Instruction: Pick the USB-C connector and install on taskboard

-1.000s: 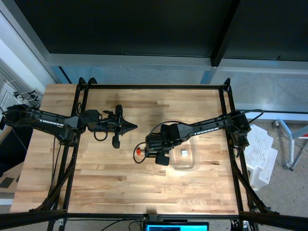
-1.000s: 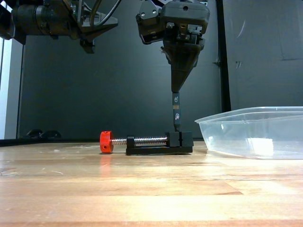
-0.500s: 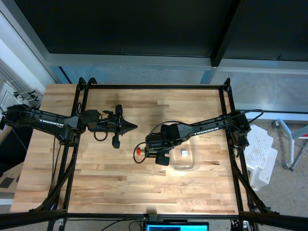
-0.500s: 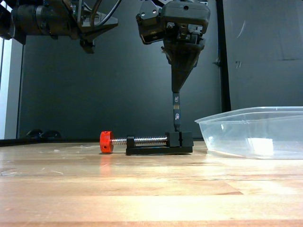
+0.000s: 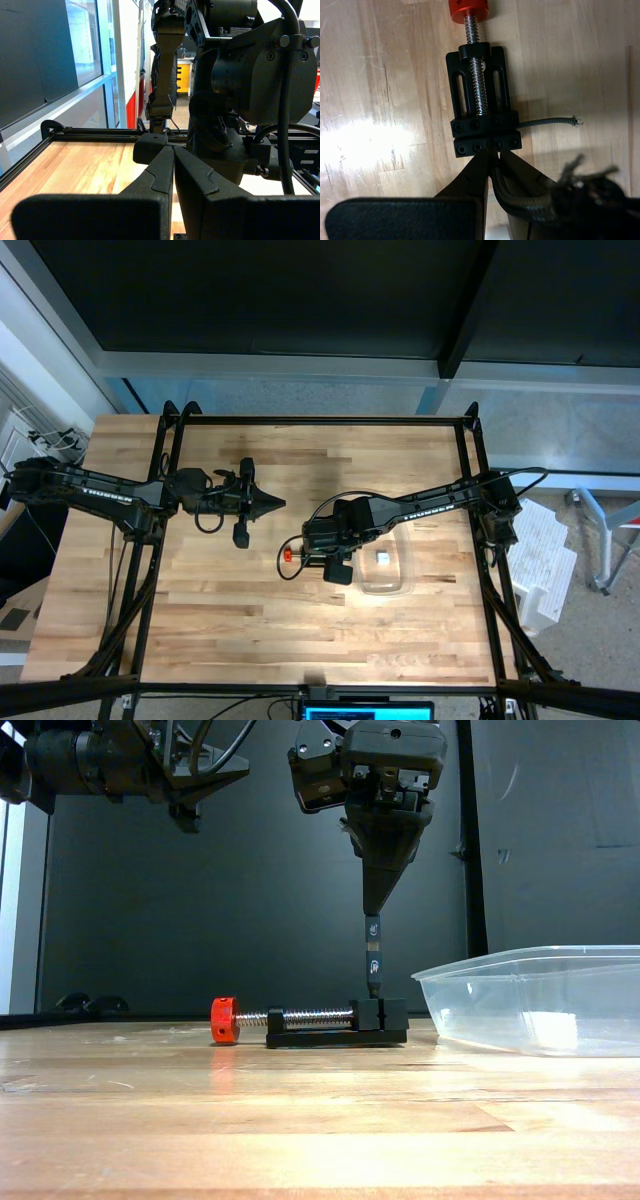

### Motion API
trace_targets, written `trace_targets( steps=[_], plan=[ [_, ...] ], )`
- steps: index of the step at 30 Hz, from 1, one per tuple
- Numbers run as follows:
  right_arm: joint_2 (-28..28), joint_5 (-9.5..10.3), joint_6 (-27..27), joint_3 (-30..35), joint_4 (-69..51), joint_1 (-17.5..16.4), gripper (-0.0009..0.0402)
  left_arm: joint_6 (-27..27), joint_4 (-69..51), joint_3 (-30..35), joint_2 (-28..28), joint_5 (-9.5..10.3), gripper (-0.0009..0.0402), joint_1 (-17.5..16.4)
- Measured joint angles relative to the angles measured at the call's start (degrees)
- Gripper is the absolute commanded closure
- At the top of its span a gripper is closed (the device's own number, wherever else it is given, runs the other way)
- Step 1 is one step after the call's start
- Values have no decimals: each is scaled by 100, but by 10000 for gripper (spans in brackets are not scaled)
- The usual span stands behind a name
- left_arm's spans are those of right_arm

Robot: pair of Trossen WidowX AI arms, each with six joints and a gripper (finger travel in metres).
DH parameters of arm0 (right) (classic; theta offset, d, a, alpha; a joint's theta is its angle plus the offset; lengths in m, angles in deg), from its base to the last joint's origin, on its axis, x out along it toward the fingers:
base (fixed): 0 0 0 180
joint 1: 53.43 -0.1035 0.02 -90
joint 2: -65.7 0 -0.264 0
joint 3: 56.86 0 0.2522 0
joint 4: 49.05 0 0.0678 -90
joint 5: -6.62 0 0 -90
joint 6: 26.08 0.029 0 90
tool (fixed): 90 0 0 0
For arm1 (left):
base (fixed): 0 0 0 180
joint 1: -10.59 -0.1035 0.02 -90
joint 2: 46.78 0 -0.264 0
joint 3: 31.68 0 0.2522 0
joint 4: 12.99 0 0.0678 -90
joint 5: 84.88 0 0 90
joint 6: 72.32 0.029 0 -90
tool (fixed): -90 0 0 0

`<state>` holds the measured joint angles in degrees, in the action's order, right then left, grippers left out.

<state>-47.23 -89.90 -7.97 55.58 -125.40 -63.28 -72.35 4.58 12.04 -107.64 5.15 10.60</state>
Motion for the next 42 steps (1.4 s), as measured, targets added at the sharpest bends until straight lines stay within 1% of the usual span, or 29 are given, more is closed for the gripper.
trace_targets(
  steps=[5,11,16,42],
  plan=[
    [0,-101,-57,0,0,0,394,0,0,0,0,0,393,0],
    [0,-94,-63,0,-2,0,393,-2,0,0,0,2,393,0],
    [0,-33,-61,0,-2,0,393,0,0,-2,0,0,393,0],
    [4,-46,-131,-72,48,0,393,0,0,-2,0,0,393,0]
  ],
)
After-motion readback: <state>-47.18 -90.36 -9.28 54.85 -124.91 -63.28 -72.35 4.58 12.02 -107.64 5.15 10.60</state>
